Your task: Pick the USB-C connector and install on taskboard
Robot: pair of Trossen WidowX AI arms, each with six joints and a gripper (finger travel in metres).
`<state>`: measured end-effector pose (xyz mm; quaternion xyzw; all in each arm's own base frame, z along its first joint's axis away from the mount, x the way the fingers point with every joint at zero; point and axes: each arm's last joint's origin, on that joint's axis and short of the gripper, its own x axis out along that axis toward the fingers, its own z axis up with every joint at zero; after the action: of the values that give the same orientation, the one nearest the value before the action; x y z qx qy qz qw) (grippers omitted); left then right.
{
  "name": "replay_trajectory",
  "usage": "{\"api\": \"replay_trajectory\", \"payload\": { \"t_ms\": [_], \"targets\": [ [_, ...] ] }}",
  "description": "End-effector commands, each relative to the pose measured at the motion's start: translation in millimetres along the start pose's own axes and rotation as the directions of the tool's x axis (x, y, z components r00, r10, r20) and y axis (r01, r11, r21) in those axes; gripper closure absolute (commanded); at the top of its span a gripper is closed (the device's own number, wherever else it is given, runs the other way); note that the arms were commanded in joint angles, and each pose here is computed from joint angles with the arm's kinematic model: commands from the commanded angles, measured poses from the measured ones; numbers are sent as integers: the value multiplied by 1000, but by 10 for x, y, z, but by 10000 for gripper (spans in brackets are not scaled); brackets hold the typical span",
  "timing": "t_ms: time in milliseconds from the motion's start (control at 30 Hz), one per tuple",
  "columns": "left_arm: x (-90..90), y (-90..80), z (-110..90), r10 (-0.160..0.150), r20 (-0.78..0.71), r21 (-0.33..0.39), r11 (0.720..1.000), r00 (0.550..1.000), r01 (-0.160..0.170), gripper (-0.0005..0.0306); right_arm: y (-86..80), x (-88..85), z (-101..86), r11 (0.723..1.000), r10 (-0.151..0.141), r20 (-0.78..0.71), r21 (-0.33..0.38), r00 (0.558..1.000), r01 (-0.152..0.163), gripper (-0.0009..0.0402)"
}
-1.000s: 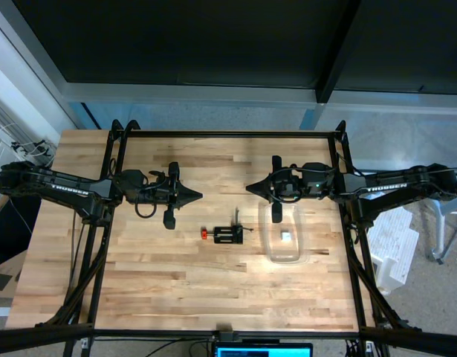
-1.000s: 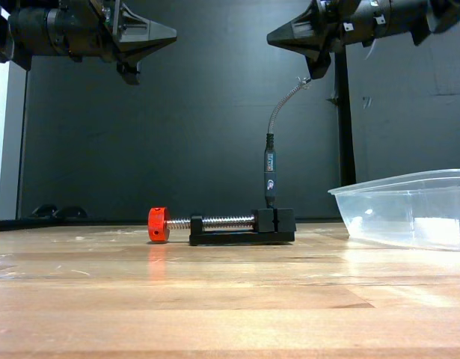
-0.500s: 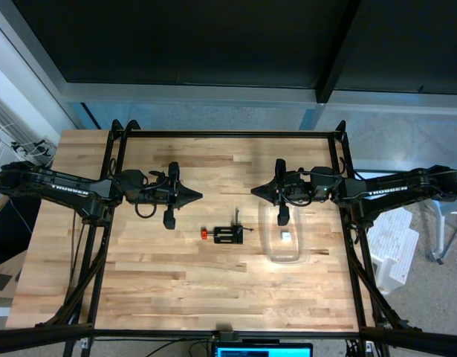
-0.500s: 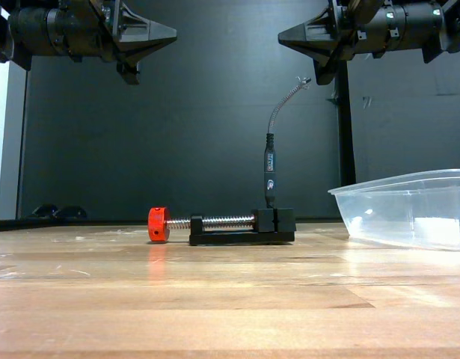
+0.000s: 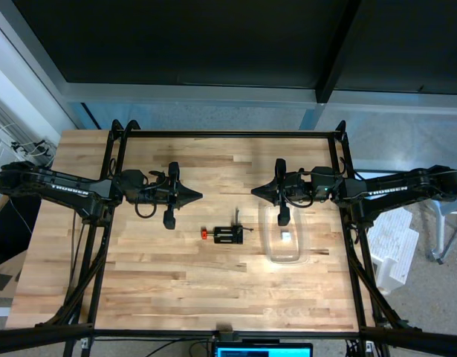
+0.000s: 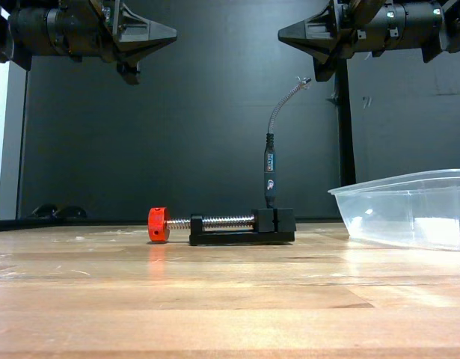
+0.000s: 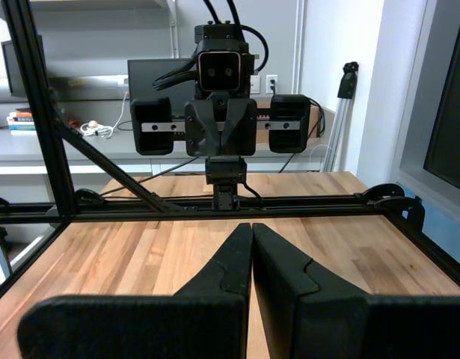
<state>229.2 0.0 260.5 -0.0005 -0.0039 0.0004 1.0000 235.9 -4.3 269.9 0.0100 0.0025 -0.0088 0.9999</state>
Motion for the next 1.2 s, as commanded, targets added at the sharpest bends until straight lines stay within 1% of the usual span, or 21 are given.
{"api": "replay_trajectory", "payload": {
  "t_ms": [33,267,467,1200],
  "targets": [
    [0,0,0,0,0,0,1000,1000,0,300,3,3,-7,1000,1,-4,-3,1000,-1,393],
    [0,1,0,0,0,0,1000,1000,0,300,1,-18,-91,1000,1,-13,3,1000,0,393],
    [0,1,0,0,0,0,1000,1000,0,300,1,-19,-68,1000,1,11,17,1000,-2,393],
    [0,0,0,0,0,0,1000,1000,0,300,0,-19,-68,1000,1,11,16,1000,-1,393]
  ]
}}
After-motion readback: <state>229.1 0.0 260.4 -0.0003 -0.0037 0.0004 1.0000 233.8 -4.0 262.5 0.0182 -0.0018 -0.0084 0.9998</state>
